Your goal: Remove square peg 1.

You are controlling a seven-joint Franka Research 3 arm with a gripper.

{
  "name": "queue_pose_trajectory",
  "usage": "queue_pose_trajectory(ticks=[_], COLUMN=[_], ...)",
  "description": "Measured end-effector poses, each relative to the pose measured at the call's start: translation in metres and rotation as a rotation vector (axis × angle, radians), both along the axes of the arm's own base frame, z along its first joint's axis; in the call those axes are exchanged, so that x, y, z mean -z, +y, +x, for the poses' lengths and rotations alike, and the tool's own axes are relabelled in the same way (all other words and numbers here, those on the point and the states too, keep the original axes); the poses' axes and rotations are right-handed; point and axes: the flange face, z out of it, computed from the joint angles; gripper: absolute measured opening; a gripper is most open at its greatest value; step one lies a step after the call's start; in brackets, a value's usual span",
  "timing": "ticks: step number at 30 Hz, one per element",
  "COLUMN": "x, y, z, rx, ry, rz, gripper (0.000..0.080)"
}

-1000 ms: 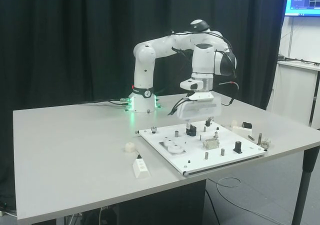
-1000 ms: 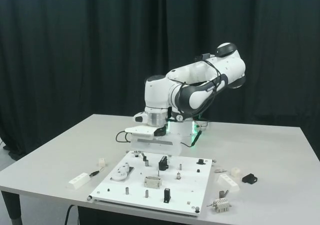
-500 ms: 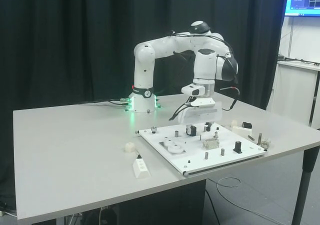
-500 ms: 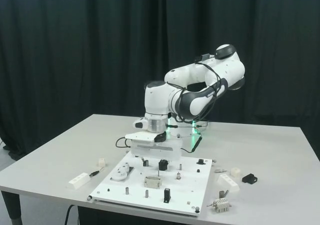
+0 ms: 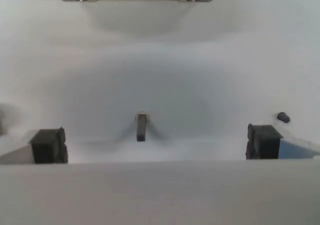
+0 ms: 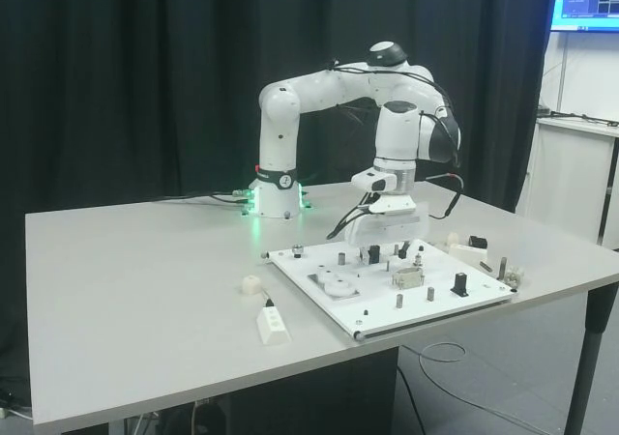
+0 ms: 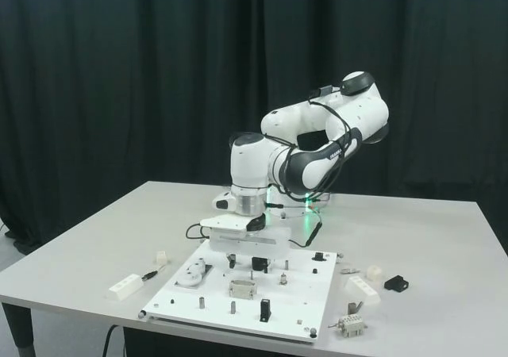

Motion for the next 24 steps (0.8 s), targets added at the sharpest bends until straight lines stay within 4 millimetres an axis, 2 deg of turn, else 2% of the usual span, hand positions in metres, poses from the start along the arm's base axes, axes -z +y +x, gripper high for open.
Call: queue_pose_trajectory(ticks=[21, 22, 24], x=[0.012, 0.012, 0.012], y=[0.005, 0.004, 0.003], z=[0.003, 0.003, 0.003], rx=[0.001, 0.005, 0.011], ry=[0.005, 0.005, 0.005], rz=[-0.016, -0.016, -0.016], gripper=[0.0800, 0.0648, 0.0648])
